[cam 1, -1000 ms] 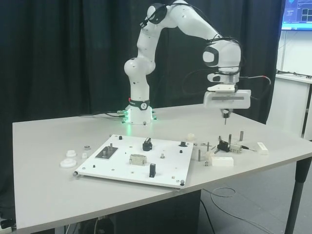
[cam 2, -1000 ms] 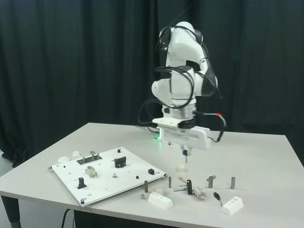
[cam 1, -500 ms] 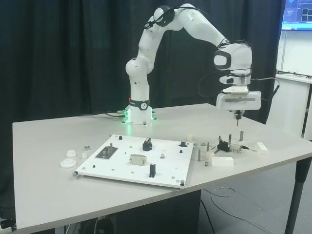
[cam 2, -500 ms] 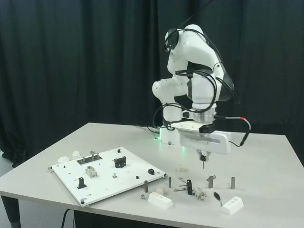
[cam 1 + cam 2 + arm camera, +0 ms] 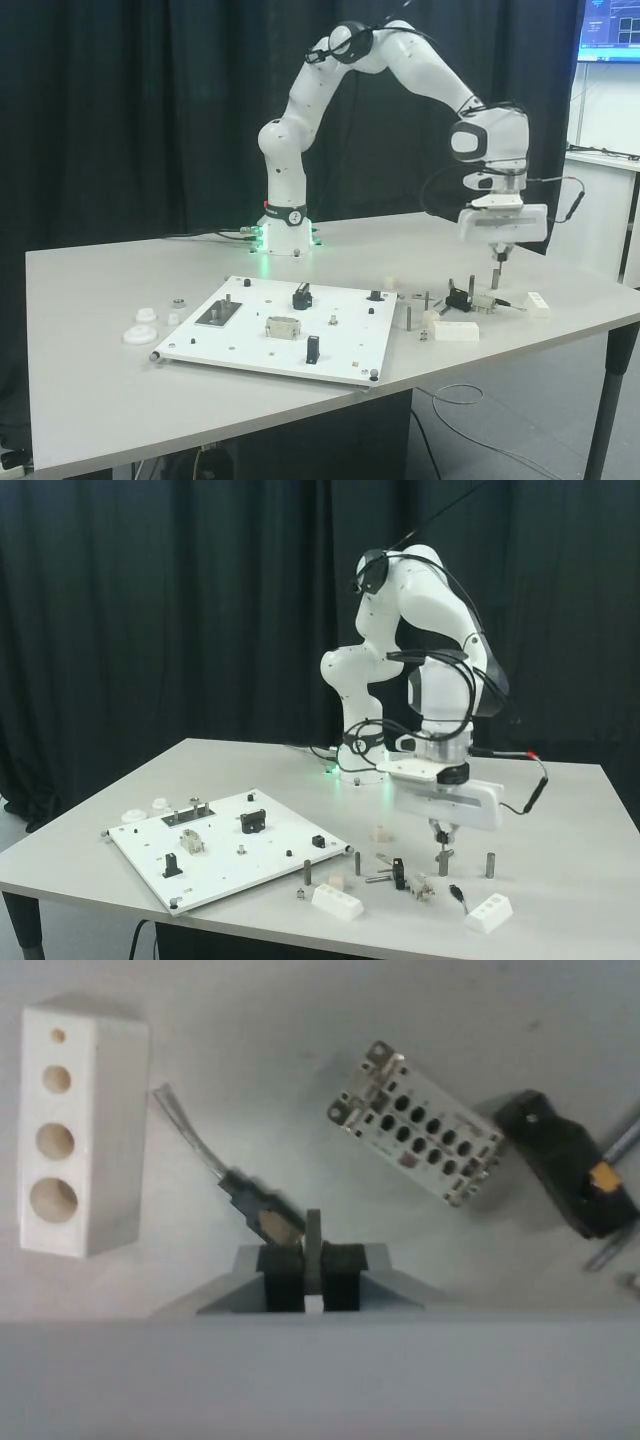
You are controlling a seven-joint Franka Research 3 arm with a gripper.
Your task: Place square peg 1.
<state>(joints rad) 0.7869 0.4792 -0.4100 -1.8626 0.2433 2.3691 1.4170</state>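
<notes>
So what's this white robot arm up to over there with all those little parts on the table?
The white arm has reached out past the white assembly board to the loose parts on the grey table. Its gripper is shut on a thin grey square peg, held upright just above the table. Below it lie a white block with holes, a cable plug, a multi-pin connector and a black clip. The peg is not placed yet.
</notes>
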